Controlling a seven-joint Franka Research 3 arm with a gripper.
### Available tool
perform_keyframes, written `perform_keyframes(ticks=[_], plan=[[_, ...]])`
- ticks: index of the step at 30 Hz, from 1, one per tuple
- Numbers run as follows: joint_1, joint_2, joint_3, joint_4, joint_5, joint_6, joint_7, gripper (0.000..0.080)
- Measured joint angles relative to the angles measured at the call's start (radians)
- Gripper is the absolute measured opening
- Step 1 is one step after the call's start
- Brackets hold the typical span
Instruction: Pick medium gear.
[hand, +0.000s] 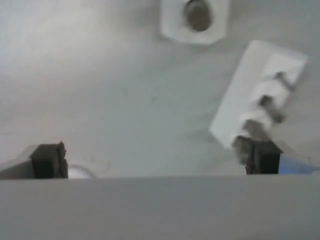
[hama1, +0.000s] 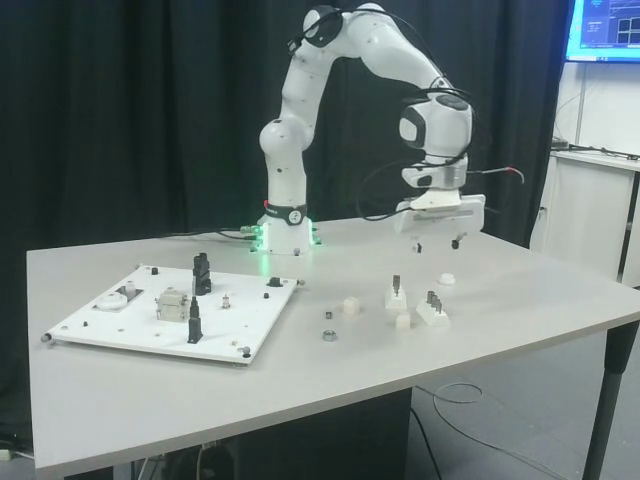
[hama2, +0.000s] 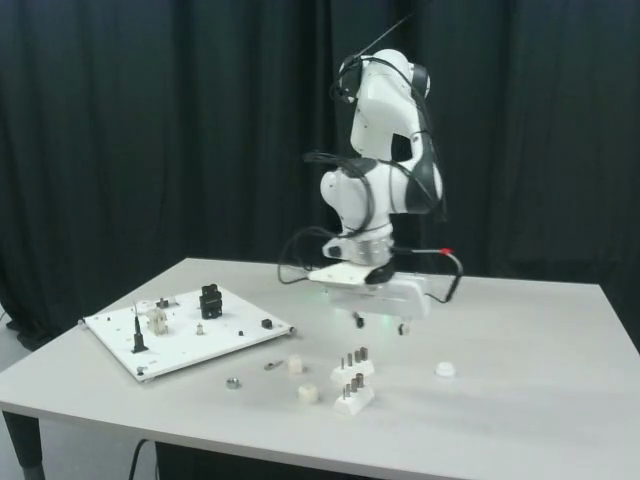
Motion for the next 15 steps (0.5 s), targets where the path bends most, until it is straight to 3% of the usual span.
perform_keyframes(ticks=[15], plan=[[0.12,0.0,0.047,-0.08,-0.036,0.115,0.169,0.08]])
